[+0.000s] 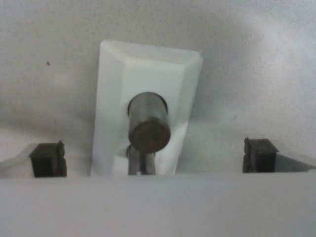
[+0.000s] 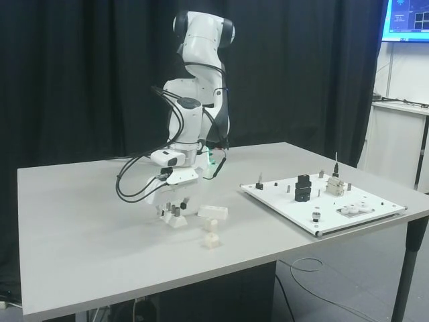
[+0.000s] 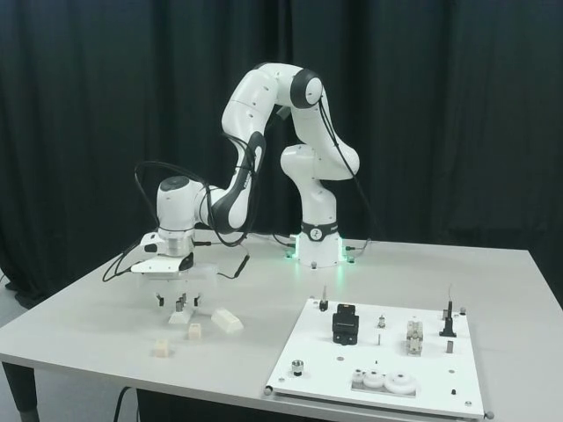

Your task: Pick round peg 3.

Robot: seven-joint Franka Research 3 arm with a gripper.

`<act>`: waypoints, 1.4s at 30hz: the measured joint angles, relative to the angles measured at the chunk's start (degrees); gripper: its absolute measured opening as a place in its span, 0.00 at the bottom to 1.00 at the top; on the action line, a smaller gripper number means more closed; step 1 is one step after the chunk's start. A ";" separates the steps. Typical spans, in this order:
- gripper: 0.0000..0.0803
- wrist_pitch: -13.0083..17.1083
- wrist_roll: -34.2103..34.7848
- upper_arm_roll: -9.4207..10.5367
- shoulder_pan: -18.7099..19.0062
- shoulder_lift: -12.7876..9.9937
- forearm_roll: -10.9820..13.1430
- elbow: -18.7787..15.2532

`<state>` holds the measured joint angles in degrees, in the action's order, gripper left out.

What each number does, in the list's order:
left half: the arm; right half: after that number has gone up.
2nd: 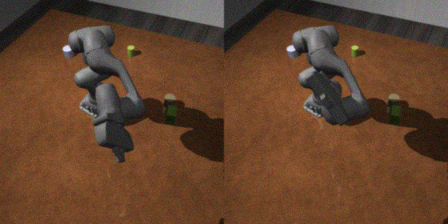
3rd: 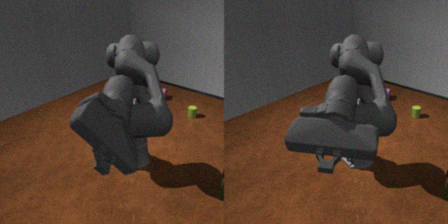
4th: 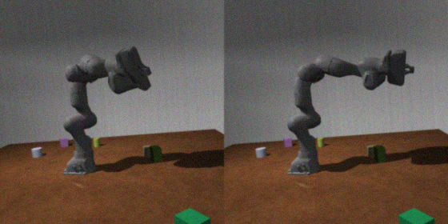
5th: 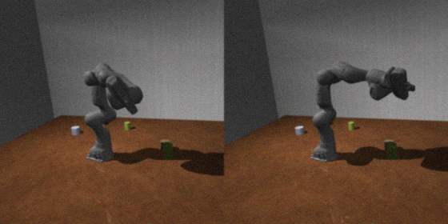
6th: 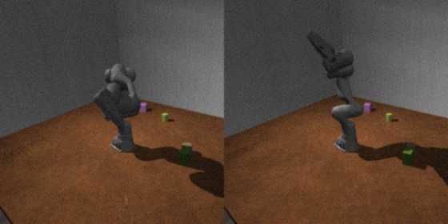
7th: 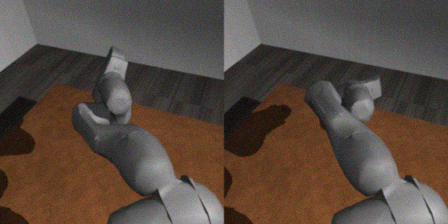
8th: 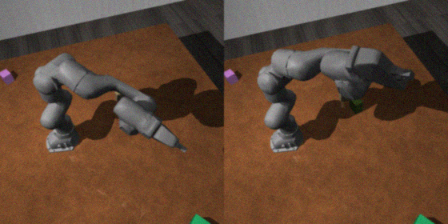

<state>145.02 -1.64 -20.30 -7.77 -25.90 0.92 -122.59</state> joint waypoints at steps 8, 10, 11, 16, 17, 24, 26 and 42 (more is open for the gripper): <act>0.86 0.00 -0.03 -0.14 0.00 0.00 0.00 0.00; 0.60 0.00 -0.03 -0.18 0.00 0.00 0.00 0.00; 0.60 0.00 -0.03 -0.20 0.00 0.00 0.00 0.00; 0.38 0.00 -0.03 -0.21 0.01 0.00 0.00 0.00; 0.38 -0.01 -0.03 -0.21 0.02 0.00 0.00 0.00; 0.16 -0.03 -0.03 -0.21 0.12 -0.01 0.48 0.01; 0.16 -0.03 -0.03 -0.21 0.12 -0.01 0.71 0.02; 0.13 -0.36 -0.02 -0.35 0.13 0.00 1.06 0.45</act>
<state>144.66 -1.66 -20.65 -7.65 -25.90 1.98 -122.14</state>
